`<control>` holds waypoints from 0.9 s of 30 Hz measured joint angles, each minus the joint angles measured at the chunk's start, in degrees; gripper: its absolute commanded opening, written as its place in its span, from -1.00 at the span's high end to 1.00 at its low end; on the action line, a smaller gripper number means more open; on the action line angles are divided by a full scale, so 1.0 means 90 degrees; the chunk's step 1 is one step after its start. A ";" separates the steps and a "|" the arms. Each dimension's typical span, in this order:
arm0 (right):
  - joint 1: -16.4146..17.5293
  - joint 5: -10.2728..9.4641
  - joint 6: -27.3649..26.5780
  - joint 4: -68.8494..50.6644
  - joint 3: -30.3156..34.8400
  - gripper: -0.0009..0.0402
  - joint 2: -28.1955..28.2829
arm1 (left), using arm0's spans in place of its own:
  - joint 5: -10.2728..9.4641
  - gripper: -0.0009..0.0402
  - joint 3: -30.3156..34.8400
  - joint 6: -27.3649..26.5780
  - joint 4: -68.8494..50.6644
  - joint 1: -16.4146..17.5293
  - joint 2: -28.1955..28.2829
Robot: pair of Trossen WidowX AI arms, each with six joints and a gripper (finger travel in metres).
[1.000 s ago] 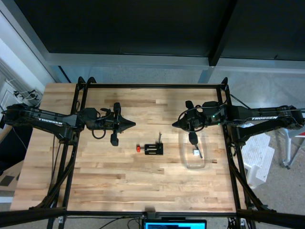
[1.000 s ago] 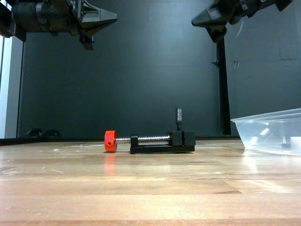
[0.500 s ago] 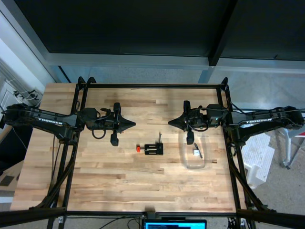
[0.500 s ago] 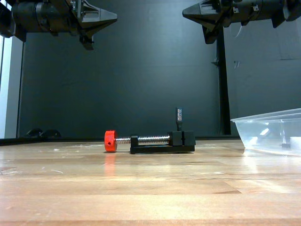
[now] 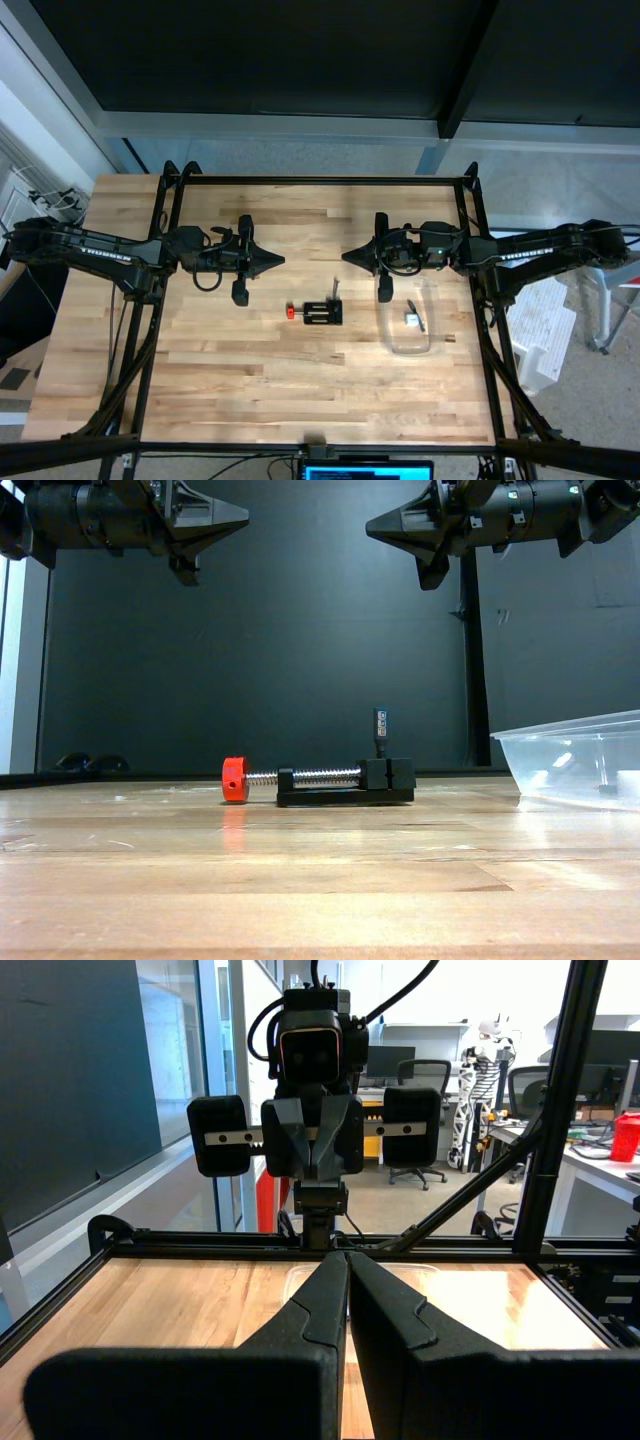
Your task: Remove the USB-C connector from taskboard and place in the container
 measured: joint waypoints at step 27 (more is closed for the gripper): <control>0.0012 -0.0005 -0.0029 0.0447 -0.0359 0.96 -0.0109 | 0.0000 0.96 0.0002 0.0002 0.0000 0.0000 0.0000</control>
